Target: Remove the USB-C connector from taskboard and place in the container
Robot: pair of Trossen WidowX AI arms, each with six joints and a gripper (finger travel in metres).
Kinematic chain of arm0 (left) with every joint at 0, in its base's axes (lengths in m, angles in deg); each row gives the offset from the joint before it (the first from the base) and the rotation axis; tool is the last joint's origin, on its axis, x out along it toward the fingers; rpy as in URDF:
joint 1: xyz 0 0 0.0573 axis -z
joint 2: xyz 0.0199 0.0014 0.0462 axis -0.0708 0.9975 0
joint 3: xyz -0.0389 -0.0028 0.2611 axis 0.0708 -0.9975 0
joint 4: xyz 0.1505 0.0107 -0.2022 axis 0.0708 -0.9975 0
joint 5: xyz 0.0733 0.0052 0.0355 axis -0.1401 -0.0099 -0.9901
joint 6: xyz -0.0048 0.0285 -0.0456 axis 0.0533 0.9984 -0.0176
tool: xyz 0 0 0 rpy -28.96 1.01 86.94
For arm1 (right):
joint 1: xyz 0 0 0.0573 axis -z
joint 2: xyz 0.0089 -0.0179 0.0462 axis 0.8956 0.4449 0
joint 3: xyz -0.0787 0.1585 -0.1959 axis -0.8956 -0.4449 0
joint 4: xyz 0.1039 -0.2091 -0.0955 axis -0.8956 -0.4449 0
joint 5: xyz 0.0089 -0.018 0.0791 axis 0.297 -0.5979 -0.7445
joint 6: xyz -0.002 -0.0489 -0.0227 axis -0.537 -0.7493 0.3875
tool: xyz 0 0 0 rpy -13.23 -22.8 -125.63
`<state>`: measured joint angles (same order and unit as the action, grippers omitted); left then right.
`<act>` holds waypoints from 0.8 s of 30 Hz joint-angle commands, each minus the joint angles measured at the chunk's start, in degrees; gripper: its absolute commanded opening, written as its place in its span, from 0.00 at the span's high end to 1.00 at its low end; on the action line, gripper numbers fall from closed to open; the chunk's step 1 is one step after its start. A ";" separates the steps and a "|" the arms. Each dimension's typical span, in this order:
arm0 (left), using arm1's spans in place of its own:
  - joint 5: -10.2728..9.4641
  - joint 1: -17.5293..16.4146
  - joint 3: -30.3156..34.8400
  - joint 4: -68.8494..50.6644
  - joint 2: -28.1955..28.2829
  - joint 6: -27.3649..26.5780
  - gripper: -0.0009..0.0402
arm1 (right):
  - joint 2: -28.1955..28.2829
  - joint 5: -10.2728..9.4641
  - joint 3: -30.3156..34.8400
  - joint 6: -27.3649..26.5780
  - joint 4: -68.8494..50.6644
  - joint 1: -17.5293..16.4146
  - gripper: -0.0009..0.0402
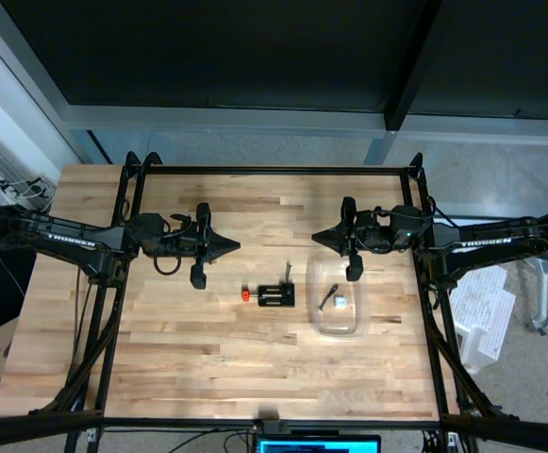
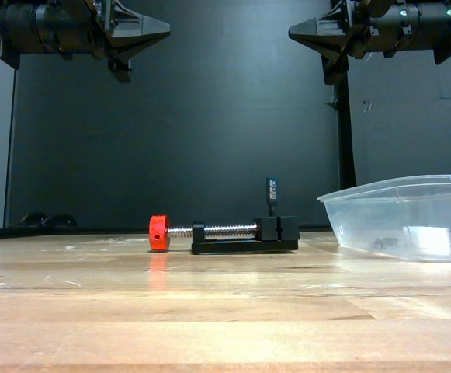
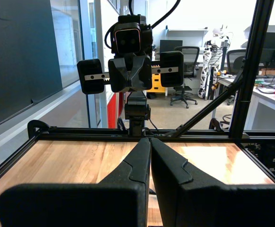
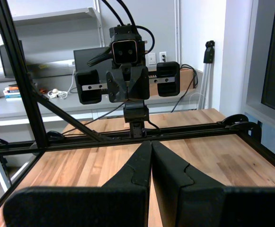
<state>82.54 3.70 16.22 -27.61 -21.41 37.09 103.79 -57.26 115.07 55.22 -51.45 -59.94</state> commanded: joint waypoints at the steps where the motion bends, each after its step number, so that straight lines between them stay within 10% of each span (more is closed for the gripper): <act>1: 0.02 -0.02 0.00 0.00 0.02 0.00 0.98 | 0.04 0.07 -0.02 -0.31 0.04 -0.04 0.98; 24: 0.02 -0.02 0.00 0.00 0.02 0.00 0.98 | 0.04 0.07 -0.70 -0.83 0.33 -1.20 0.98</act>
